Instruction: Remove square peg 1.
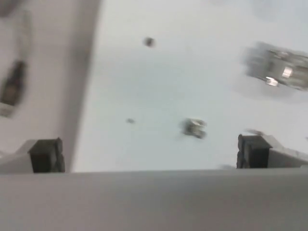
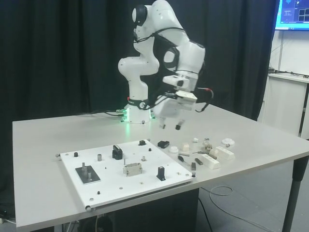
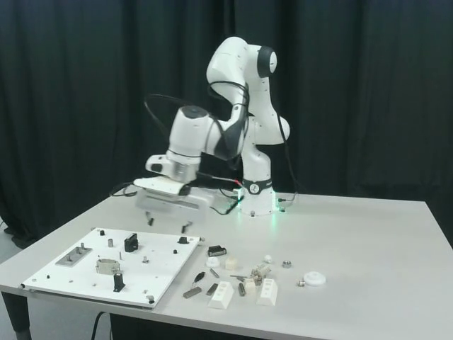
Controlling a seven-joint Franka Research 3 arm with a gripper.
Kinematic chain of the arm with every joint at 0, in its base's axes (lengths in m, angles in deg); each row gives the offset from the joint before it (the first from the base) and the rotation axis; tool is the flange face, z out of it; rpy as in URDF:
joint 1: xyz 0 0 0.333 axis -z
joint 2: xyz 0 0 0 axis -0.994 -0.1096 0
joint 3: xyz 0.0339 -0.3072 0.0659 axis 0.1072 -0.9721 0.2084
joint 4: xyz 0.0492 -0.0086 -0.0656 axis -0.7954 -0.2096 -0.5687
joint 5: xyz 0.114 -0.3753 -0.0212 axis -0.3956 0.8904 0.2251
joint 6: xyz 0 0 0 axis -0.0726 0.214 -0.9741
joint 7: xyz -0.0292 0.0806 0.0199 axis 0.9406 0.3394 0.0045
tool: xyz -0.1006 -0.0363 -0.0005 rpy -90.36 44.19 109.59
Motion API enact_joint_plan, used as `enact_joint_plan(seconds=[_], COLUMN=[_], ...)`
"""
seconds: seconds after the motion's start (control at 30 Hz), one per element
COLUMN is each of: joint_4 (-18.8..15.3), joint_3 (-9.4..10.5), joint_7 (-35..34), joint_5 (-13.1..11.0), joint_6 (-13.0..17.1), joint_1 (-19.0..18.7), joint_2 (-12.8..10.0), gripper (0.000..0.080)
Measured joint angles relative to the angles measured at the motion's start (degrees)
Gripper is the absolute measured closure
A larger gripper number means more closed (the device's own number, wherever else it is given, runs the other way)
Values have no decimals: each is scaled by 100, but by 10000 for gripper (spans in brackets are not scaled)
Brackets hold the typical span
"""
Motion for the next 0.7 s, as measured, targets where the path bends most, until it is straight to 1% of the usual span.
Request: enact_joint_plan(seconds=[0.1,0.23,0.4,0.53,0.7], joint_4=[33,66,79,80,92], joint_3=[-1,-8,-37,-96,-270], joint_7=[215,300,329,329,329], joint_5=[-3,-39,-174,-415,-849], joint_6=[7,12,31,92,234], joint_1=[210,454,700,837,903], joint_2=[0,-6,-23,-51,-121], gripper=[3,3,3,3,3])
